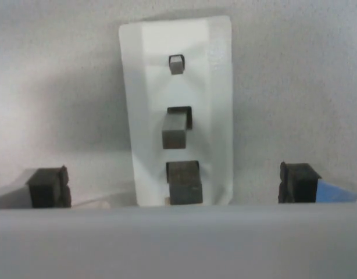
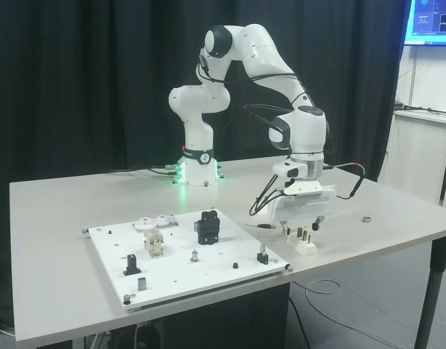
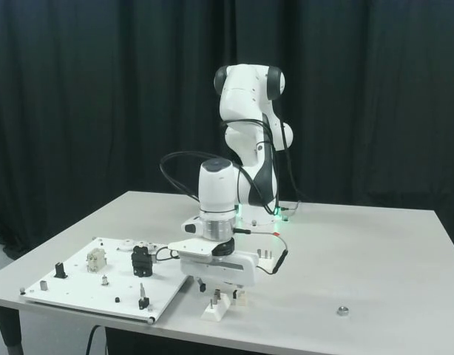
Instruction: Pick square peg 3.
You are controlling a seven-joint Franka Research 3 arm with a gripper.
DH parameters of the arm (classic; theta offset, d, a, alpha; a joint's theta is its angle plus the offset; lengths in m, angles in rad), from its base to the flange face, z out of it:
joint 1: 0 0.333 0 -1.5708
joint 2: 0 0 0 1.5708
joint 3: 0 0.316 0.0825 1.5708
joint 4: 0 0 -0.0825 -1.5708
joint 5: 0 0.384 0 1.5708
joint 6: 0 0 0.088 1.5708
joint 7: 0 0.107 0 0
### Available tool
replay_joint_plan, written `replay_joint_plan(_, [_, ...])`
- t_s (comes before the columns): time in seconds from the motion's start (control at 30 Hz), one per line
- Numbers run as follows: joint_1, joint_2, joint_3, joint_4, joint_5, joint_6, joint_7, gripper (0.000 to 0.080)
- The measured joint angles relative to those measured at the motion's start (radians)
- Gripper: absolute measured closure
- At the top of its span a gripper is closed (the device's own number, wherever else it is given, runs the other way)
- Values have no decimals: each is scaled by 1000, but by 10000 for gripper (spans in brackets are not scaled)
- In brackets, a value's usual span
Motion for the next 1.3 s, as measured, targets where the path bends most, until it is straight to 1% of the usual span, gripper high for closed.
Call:
replay_joint_plan(0.33, [0, 0, -2, 0, 0, 0, -6, 3])
replay_joint_plan(0.37, [0, 0, -3, 0, 0, 0, -6, 260])
replay_joint_plan(0.53, [0, 1, -4, 0, 0, 0, -8, 260])
replay_joint_plan(0.57, [0, 1, -4, 0, 0, 0, -8, 425])
replay_joint_plan(0.83, [0, 2, -4, 1, 0, 0, -10, 425])
replay_joint_plan(0.87, [0, 2, -4, 1, 0, 0, -10, 692])
replay_joint_plan(1.3, [0, 1, -6, 9, -1, -4, -18, 691])
